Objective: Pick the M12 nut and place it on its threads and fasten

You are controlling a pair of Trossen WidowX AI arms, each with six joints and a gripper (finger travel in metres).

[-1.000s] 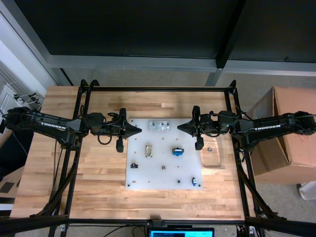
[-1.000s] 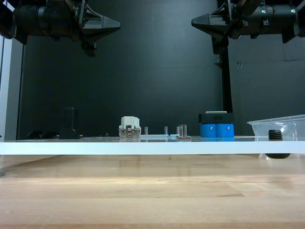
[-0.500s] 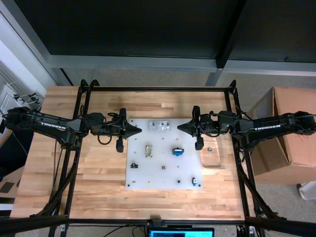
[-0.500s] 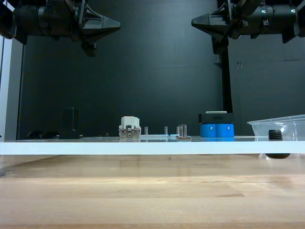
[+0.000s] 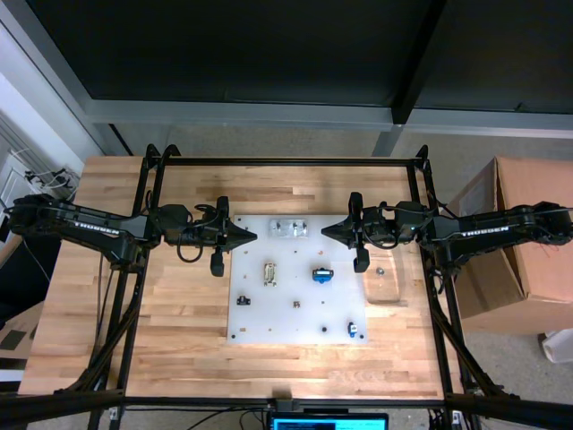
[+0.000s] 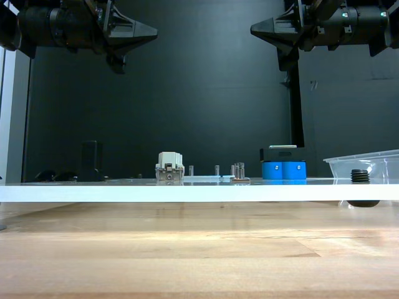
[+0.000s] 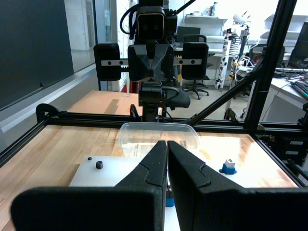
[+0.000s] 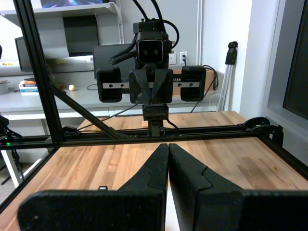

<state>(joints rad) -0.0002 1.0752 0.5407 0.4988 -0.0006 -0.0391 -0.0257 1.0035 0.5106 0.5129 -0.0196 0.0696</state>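
I have both arms parked high over the table. The left gripper [image 5: 252,236] hangs above the left edge of the white task board [image 5: 269,313], a little above the middle of the high view, and the right gripper [image 5: 325,230] mirrors it over the board's right side. Both point inward at each other. Each wrist view shows its claw's fingers [image 7: 154,166] pressed together with nothing between them, which I read as a neutral ready pose that keeps the board in clear sight.

The M12 nut [image 5: 380,269] shows as a small silver spot right of centre in the high view. It lies free inside the clear tray [image 5: 383,302], just off the board's right edge, well below the right gripper and slightly to its right. I take the tray as a holding spot that stops the nut rolling off.

In the low view the black ribbed stud [image 6: 360,176] stands bare at the lower right, ribs showing, in front of the tray wall. Nothing is threaded on, so the pick comes first. I judge it a job for the right arm, which sits nearest.
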